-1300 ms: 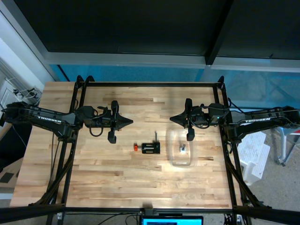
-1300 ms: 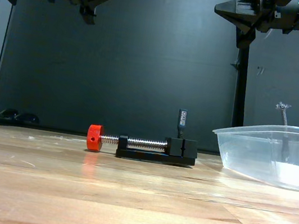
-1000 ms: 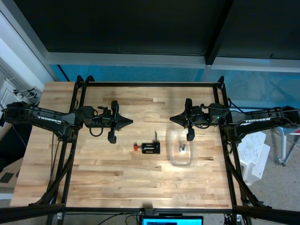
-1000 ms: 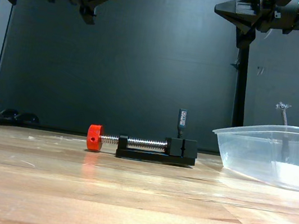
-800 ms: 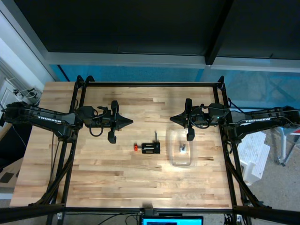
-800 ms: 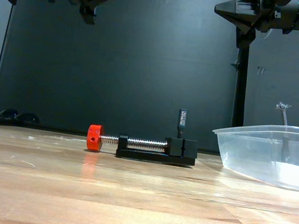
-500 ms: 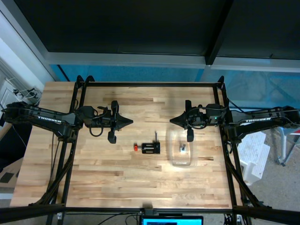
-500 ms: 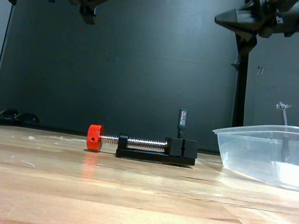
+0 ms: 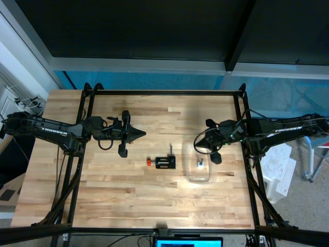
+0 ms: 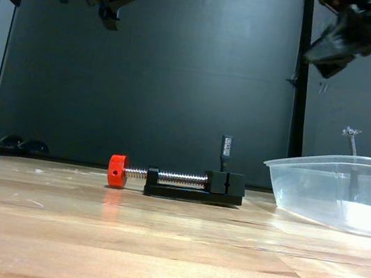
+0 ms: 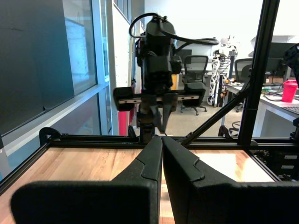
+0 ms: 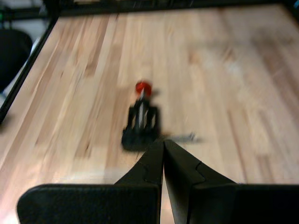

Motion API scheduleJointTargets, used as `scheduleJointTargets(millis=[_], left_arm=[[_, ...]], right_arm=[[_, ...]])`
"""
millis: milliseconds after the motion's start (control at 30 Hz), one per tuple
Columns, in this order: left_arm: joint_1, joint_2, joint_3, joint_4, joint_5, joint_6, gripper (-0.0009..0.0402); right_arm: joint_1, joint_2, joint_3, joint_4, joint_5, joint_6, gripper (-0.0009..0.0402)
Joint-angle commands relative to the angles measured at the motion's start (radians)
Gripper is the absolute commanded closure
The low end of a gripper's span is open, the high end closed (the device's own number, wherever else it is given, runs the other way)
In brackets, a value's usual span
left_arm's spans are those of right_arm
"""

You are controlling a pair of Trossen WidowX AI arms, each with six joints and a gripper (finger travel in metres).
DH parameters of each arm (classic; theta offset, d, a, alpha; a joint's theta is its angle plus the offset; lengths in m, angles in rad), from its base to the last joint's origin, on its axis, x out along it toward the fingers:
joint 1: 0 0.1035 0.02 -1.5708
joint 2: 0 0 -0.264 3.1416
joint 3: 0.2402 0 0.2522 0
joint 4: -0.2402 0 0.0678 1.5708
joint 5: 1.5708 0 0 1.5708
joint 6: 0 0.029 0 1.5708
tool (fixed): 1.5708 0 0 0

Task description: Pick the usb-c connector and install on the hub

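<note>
The usb-c connector [image 9: 200, 163] lies free inside a clear plastic tub [image 9: 186, 167]; in the low view it shows as a white block [image 10: 359, 214] with a thin cable rising from it. A small black hub [image 10: 225, 149] stands upright in a black clamp [image 9: 164, 162] with a red knob [image 10: 117, 170]. My right gripper [image 9: 196, 143] is shut and empty, tilted downward above the tub's far left corner. In its wrist view the fingertips [image 12: 163, 142] meet over the clamp [image 12: 140, 123]. My left gripper [image 9: 143, 134] hovers high at the left, shut and empty [image 11: 162, 139].
The tub's wall [image 10: 312, 187] stands right of the clamp. Black frame rails [image 9: 164, 93] border the wooden table at the back and sides. The right arm [image 11: 156, 70] faces the left wrist camera.
The right arm has dipped and swung toward the near side; its gripper now points down at the table by the tub. Left arm, clamp and connector have not moved.
</note>
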Motion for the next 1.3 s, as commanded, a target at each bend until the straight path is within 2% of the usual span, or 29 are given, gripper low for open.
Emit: scheduleJointTargets(millis=[33, 133, 467, 900, 1033, 1300], left_arm=[[0.000, 0.000, 0.000, 0.000, 0.000, 0.000, 0.0393], [0.000, 0.000, 0.000, 0.000, 0.000, 0.000, 0.0393], [0.000, 0.000, 0.000, 0.000, 0.000, 0.000, 0.0393], [0.000, 0.000, 0.000, 0.000, 0.000, 0.000, 0.0393], [0.000, 0.000, 0.000, 0.000, 0.000, 0.000, 0.0393], [0.000, 0.000, 0.000, 0.000, 0.000, 0.000, 0.0393]], right_arm=[[0.037, 0.000, 0.029, -0.089, 0.006, 0.033, 0.0393], [0.066, 0.000, 0.051, -0.167, 0.029, 0.072, 0.0393], [0.109, 0.029, 0.125, -0.415, 0.028, 0.107, 0.0393], [0.149, 0.200, 0.187, -0.541, 0.028, 0.174, 0.0390], [0.152, 0.248, 0.187, -0.547, 0.029, 0.197, 0.0359], [0.157, 0.359, 0.187, -0.538, 0.055, 0.231, 0.0249]])
